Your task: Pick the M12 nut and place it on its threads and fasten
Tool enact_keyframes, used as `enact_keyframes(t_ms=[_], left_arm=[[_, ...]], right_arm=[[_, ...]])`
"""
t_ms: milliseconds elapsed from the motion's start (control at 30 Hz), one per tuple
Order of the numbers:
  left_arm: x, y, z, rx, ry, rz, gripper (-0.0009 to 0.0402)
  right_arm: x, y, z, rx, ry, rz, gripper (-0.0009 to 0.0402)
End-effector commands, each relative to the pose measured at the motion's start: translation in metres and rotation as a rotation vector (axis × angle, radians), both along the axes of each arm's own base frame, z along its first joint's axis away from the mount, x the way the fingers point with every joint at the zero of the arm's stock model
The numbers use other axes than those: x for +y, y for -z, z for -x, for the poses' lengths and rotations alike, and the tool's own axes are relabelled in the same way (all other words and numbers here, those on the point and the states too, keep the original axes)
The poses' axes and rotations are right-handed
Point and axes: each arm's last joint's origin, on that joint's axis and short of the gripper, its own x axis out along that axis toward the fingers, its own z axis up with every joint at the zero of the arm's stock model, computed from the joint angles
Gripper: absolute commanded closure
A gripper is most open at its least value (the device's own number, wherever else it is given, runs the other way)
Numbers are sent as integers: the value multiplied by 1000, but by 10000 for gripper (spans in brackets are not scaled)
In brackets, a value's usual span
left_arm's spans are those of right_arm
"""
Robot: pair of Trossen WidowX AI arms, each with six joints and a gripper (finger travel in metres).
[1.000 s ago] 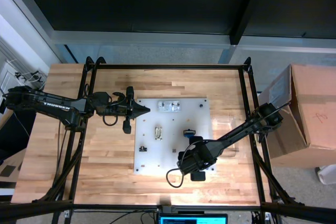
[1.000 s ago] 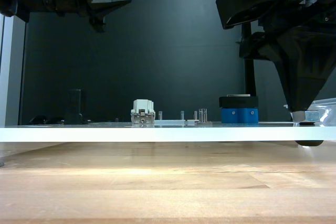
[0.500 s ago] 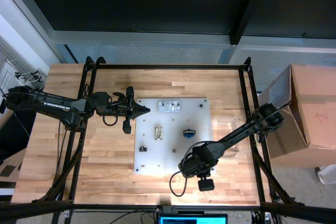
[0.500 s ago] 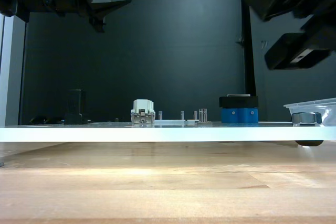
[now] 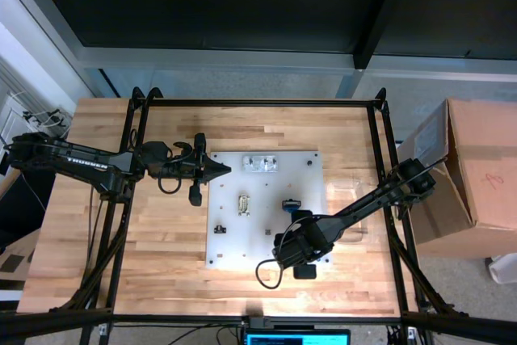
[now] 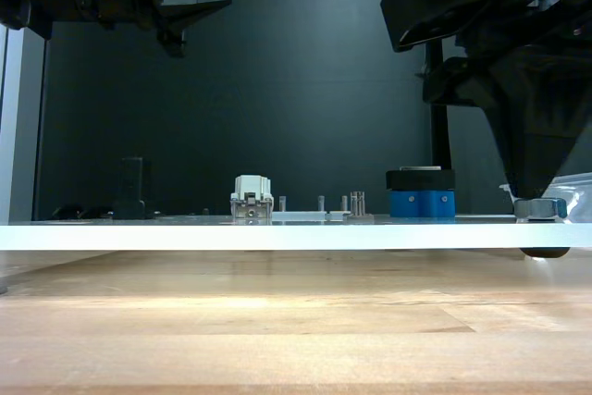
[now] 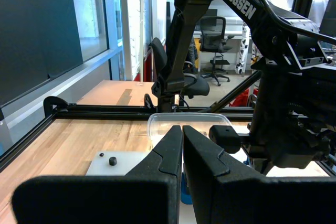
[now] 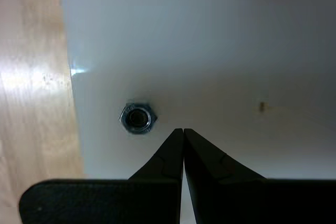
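Left to right, here's your count. Two arms, two grippers, one nut, one board.

The left arm [image 5: 73,161] reaches in from the left edge. The left gripper [image 5: 226,170] hangs high over the board's far left edge, pointing right. Its fingers [image 7: 168,153] are pressed together with nothing between them.

You've got one white board [image 5: 242,248] mid-table. It carries one white connector [image 5: 243,204], one blue-and-black block [image 6: 421,193] and a few thin pins that are too small to count.

The right arm [image 5: 380,195] comes in from the right edge. The right gripper [image 8: 182,131] points down at the board's near right edge. Its fingertips [image 8: 173,145] meet and are empty.

The one nut [image 8: 137,117] is not held. It sits flat on its stud just beside those tips, apart from them, with a dark core showing in its bore. In the low view it sits down at board level and no ribs show under it.

One clear tray [image 7: 173,120] stands off the board's right side, with the nut outside it.

The surface is a light wood table [image 5: 161,224] inside a black tube frame [image 5: 258,103]. One screen [image 5: 297,337] glows at the near edge and one cardboard box [image 5: 472,175] sits off the right side.

The room has grey floor and a dark wall beyond. The left wrist view shows windows and office chairs.
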Motion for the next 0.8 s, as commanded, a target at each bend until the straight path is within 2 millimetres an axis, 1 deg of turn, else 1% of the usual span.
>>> enact_keyframes(t_ms=[33,133,200,300,367,467,667,800], left_arm=[[0,0,0,0,0,0,393],[0,0,0,-1,0,0,393],[0,0,0,-1,0,0,393],[0,0,0,0,0,0,393],[0,0,0,0,0,0,393],[0,0,0,0,0,0,393],[0,0,0,0,0,0,393],[0,0,0,0,0,0,393]], right_arm=[[1,1,-1,-6,-1,-3,393],[1,1,-1,-9,-2,-9,393],[3,1,-2,-6,-8,-45,393],[8,3,-3,24,-38,-182,393],[10,3,-1,76,-76,-277,393],[12,2,3,140,-85,-346,393],[11,0,5,146,-80,-336,393],[10,1,4,119,-72,-285,393]])
